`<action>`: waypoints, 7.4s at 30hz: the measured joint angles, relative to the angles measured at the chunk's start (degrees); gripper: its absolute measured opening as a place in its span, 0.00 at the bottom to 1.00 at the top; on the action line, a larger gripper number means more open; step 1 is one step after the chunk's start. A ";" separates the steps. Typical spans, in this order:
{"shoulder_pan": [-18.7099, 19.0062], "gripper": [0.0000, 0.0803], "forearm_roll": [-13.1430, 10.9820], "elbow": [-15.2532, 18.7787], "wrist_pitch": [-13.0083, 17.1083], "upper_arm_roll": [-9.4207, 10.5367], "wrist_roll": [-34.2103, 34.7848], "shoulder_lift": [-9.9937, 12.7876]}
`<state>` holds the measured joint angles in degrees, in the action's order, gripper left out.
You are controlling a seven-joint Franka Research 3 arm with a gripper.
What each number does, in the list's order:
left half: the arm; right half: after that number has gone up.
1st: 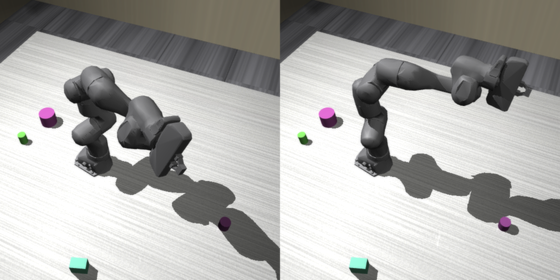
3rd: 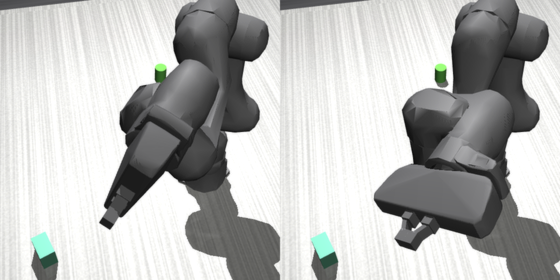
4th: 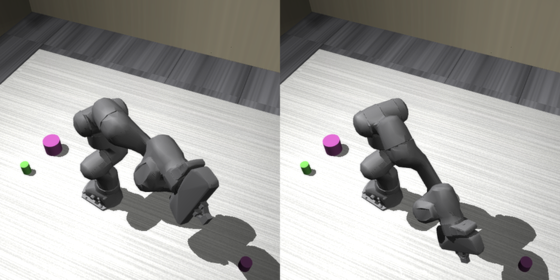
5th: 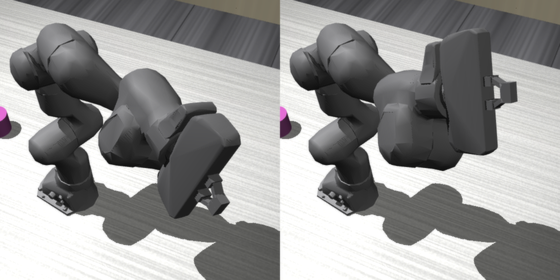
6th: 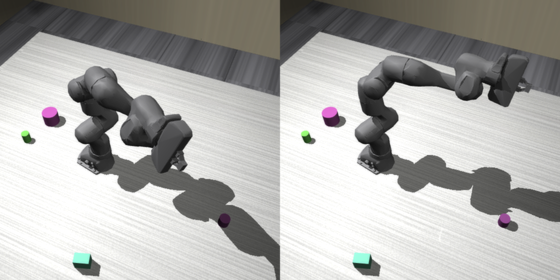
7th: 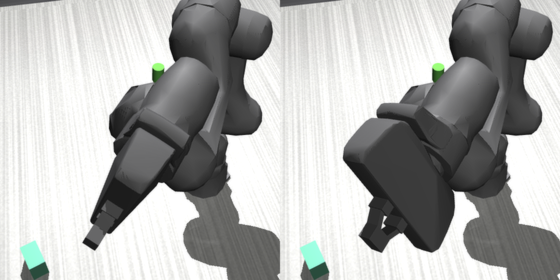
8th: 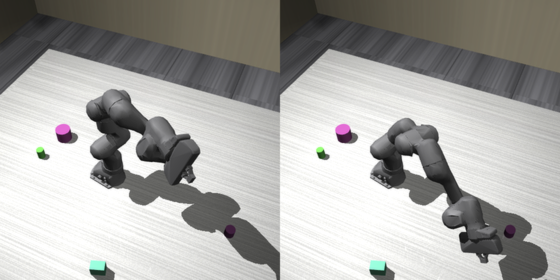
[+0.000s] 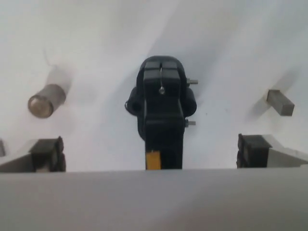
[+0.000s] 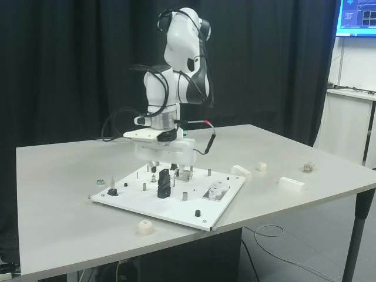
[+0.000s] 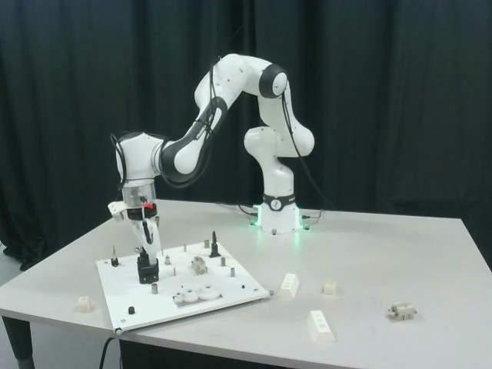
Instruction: Pick waterproof.
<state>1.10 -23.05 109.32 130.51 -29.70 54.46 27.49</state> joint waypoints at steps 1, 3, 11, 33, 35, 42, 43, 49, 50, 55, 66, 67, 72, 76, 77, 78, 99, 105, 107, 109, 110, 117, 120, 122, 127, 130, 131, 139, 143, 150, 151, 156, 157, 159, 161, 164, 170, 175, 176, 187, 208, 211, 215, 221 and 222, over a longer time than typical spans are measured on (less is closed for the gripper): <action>0.04 0.99 0.03 0.08 -0.18 -0.03 0.00 -0.28; 0.12 0.99 0.12 0.18 -0.53 -0.08 0.00 -0.88; 0.45 1.00 1.08 0.24 -1.69 -0.11 0.00 -3.45; 1.14 1.00 6.65 -0.19 -1.52 -0.65 0.02 -7.01; 1.16 1.00 6.95 -0.26 -1.51 -0.65 0.02 -7.17; 1.57 1.00 7.24 -0.45 -1.51 -0.65 0.01 -7.69; 1.71 1.00 7.29 -0.47 -1.51 -0.65 0.01 -7.79; 3.02 1.00 7.72 -0.56 -1.51 -0.63 -0.90 -8.53; 3.32 1.00 7.75 -0.57 -1.51 -0.63 -1.37 -8.68; 5.28 1.00 7.75 -0.60 -1.51 -0.58 -3.06 -9.57; 10.94 1.00 7.77 -0.60 -1.66 0.24 -4.32 -11.05; 11.60 1.00 7.78 -0.60 -1.66 0.27 -4.33 -11.09; 15.11 1.00 7.85 -0.60 -1.66 0.30 -4.24 -11.17; 17.87 1.00 7.85 -0.59 -1.75 0.32 -3.05 -11.17; 18.56 1.00 7.85 -0.59 -1.81 0.33 -2.53 -11.18; 19.21 1.00 7.86 -0.57 -1.88 0.33 -2.08 -11.17; 33.74 1.00 8.03 0.07 -1.39 0.95 1.09 -10.47; 37.05 1.00 8.49 -0.03 1.11 1.33 -1.78 -9.47; 37.95 1.00 8.65 -0.11 2.03 1.49 -2.42 -8.99; 38.83 1.00 8.87 -0.22 2.96 1.57 -3.02 -8.45; 39.26 1.00 8.97 -0.29 3.33 1.60 -3.39 -8.17; 42.02 1.00 9.23 -1.36 5.31 1.68 -7.43 -5.69; 42.98 1.00 9.23 -2.23 5.49 1.72 -9.57 -4.33; 43.48 1.00 9.22 -2.94 5.49 1.92 -10.92 -3.44; 43.87 1.00 9.06 -5.02 5.24 3.59 -13.66 -1.30; 43.87 1.00 8.90 -6.52 4.92 4.97 -14.52 -0.07; 43.87 1.00 8.82 -7.06 4.82 5.45 -14.80 0.35; 43.89 1.00 7.09 -12.60 2.04 8.59 -15.28 4.27; 43.90 1.00 6.38 -15.96 -0.37 9.78 -15.28 6.48; 44.00 1.00 5.72 -21.16 -4.37 11.54 -15.26 10.16; 44.03 1.00 5.72 -21.68 -4.79 11.74 -15.24 10.58; 44.48 1.00 5.72 -23.86 -6.64 12.51 -15.05 12.50; 44.62 1.00 5.72 -24.18 -6.94 12.61 -14.93 12.82; 44.89 1.00 5.72 -24.69 -7.41 12.89 -14.56 13.35; 45.18 1.00 5.72 -25.00 -7.68 13.18 -14.28 13.76; 45.57 1.00 5.72 -25.31 -8.15 13.69 -13.66 14.24; 46.98 1.00 5.79 -25.36 -8.47 13.80 -12.37 15.01; 48.09 1.00 6.07 -25.36 -8.52 13.80 -10.83 15.73; 48.27 1.00 6.22 -25.36 -8.52 13.80 -10.52 15.86; 49.19 1.00 8.63 -25.36 -8.52 13.62 -8.11 16.69; 48.22 1.00 8.38 -25.36 -8.80 12.85 -8.05 17.95; 48.21 1.00 7.58 -25.36 -9.17 12.89 -8.18 18.07; 48.21 1.00 7.02 -25.36 -9.51 13.10 -8.46 18.15; 48.21 1.00 6.87 -25.36 -9.60 13.41 -8.57 18.33; 48.21 1.00 6.87 -25.36 -9.60 13.43 -8.60 18.38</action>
<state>49.31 -16.18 83.96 120.91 -16.27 45.86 45.88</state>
